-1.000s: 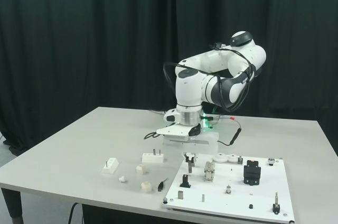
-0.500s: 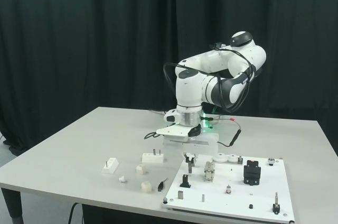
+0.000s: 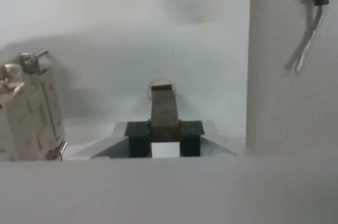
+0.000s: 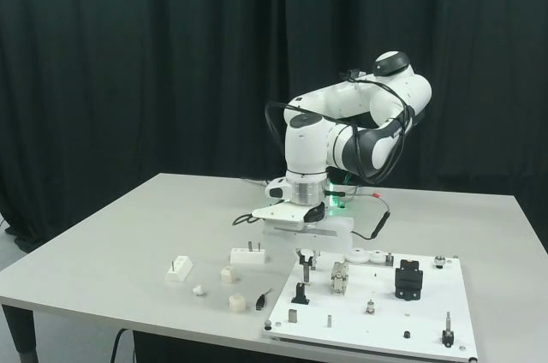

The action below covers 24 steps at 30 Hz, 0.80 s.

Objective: Insert square peg 3.

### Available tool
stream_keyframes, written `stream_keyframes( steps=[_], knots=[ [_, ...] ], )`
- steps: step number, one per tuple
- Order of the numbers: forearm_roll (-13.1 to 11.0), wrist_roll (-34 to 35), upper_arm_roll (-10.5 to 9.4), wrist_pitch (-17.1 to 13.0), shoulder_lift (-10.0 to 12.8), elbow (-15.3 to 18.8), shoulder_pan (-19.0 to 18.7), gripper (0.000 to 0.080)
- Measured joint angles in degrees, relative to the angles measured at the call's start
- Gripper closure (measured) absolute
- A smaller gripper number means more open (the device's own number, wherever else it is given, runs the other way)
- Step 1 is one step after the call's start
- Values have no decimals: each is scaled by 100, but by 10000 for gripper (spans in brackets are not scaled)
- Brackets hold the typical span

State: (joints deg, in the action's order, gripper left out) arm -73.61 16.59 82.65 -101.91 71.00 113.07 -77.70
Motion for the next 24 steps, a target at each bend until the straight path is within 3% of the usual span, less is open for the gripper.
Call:
stream_keyframes(
  steps=[24],
  knots=[
    [-3,43,-117,-120,1,-8,2,693]
  ],
)
